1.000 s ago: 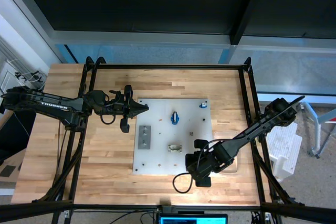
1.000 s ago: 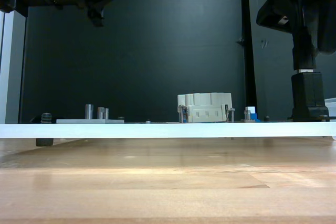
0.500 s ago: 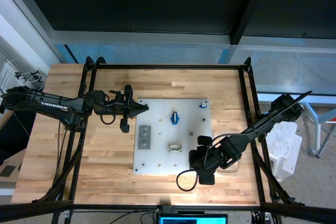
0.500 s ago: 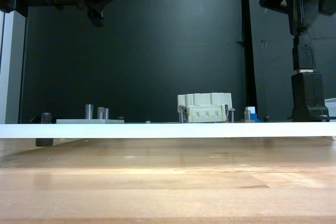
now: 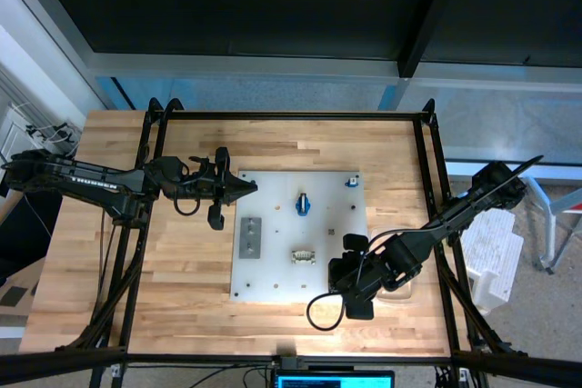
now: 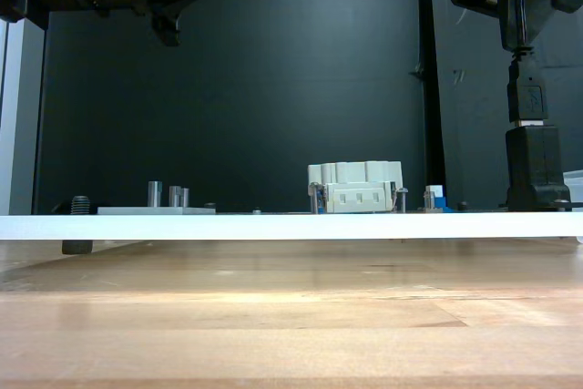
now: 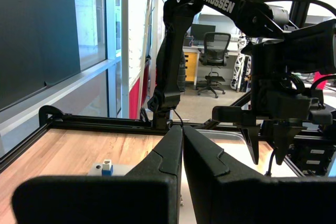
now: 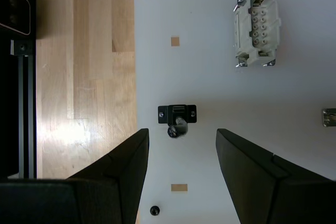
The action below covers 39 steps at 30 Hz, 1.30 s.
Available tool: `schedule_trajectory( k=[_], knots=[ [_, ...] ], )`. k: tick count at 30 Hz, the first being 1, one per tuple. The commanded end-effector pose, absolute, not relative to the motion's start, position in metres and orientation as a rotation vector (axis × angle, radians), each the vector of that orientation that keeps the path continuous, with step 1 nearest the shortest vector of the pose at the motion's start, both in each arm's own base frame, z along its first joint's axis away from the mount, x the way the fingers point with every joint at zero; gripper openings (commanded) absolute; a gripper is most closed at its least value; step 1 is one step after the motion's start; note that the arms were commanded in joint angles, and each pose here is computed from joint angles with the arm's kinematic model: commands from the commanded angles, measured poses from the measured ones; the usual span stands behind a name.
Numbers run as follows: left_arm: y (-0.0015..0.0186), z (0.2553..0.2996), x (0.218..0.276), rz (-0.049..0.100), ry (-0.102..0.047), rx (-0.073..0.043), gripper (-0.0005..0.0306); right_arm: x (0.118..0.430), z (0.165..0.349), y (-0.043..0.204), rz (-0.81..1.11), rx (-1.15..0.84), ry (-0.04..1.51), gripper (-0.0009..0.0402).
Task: Pick the USB connector and install on taskboard
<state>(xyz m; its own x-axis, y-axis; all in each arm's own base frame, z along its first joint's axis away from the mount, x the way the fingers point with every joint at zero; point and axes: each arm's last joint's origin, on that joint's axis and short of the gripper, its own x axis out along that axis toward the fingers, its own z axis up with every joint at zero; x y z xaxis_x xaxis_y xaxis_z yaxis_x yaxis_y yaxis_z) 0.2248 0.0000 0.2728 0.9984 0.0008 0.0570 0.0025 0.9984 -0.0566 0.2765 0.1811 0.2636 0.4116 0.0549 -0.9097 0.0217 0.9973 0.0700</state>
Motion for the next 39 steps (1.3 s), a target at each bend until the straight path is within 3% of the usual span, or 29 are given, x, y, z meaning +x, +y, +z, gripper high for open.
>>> schedule_trajectory(
  k=[1, 12, 27, 39],
  knots=[
    [0.0000, 0.2728, 0.2248, -0.001, -0.057, -0.056, 0.0000, 0.270, 0.272, 0.176, 0.018, 0.070, 1.152, 0.0177],
    [0.0000, 0.2728, 0.2248, -0.001, -0.057, -0.056, 0.0000, 0.259, 0.303, 0.138, -0.006, 0.069, 1.112, 0.0158],
    [0.0000, 0.2730, 0.2248, -0.001, -0.058, -0.056, 0.0000, 0.261, 0.332, 0.061, -0.081, 0.021, 1.009, -0.0004],
    [0.0000, 0.2730, 0.2248, -0.001, -0.058, -0.056, 0.0000, 0.261, 0.346, 0.019, -0.097, 0.031, 0.796, 0.0000]
  ],
)
